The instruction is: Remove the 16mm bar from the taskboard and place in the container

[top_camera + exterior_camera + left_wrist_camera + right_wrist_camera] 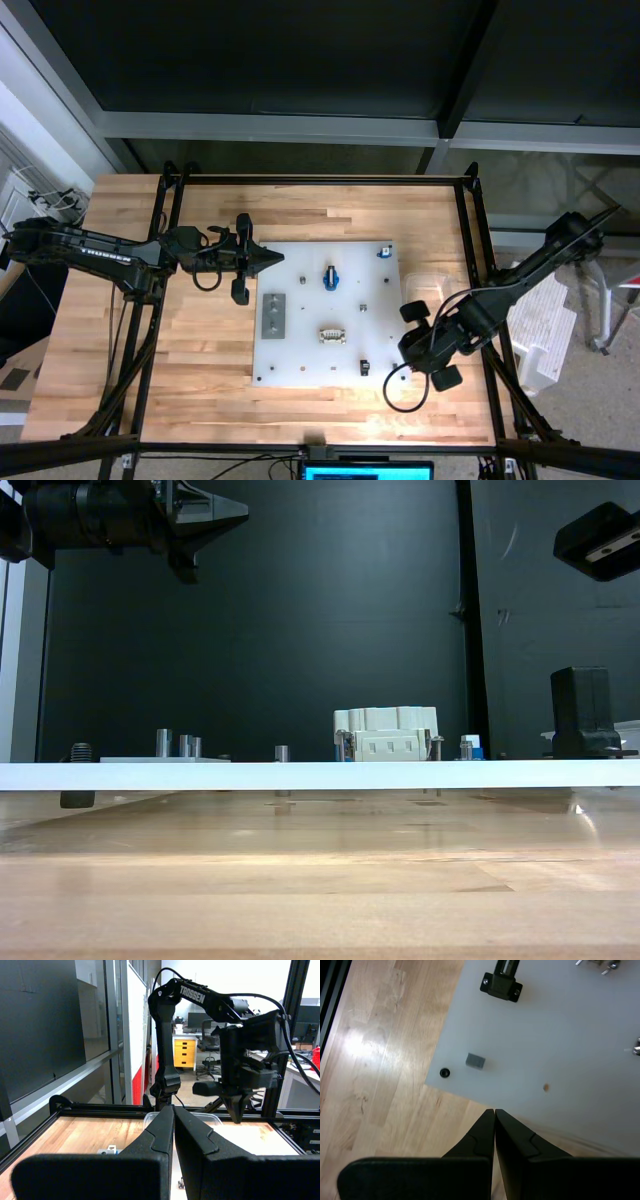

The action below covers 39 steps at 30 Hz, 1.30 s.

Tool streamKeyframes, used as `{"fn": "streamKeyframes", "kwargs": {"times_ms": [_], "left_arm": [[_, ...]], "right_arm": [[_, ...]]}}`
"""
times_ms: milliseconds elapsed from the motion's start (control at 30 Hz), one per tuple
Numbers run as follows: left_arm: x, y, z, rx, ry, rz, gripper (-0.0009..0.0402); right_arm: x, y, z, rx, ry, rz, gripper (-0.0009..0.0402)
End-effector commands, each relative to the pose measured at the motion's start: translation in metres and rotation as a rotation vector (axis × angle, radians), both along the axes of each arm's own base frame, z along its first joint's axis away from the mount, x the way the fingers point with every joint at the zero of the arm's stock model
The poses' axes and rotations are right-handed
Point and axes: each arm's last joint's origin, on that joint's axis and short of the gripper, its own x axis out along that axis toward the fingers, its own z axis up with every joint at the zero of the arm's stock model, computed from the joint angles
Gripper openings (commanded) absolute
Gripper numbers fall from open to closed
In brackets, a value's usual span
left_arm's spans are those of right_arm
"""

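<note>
Hovering high at board (300, 350) left edge, left end effector (173, 1106) closed, empty. We reckon it's lining up on grey block (273, 315), bar somewhere among its pegs (164, 742). Right end effector (494, 1110) closed, empty, over near-right corner, near tub (437, 285).

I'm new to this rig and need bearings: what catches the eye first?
The white taskboard fills the table's middle, the clear container beside its right edge. The left gripper, shut, hovers over the board's far left corner; the right gripper, shut, over its near right corner.
</note>
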Motion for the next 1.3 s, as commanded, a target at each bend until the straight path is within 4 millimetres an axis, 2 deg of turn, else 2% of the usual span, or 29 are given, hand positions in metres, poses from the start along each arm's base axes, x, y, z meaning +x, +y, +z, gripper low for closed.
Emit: {"fn": "streamKeyframes", "kwargs": {"times_ms": [33,867,1300], "left_arm": [[0.0,0.0,0.0,0.0,0.0,0.0,0.0],[0.0,0.0,0.0,0.0,0.0,0.0,0.0],[0.0,0.0,0.0,0.0,0.0,0.0,0.0]], "right_arm": [[-0.005,-0.004,0.007,0.01,-0.012,-0.001,0.0],[-0.009,-0.003,0.011,0.039,-0.02,-0.042,0.0],[0.016,0.017,-0.001,0.077,0.04,-0.238,0.0]]}}
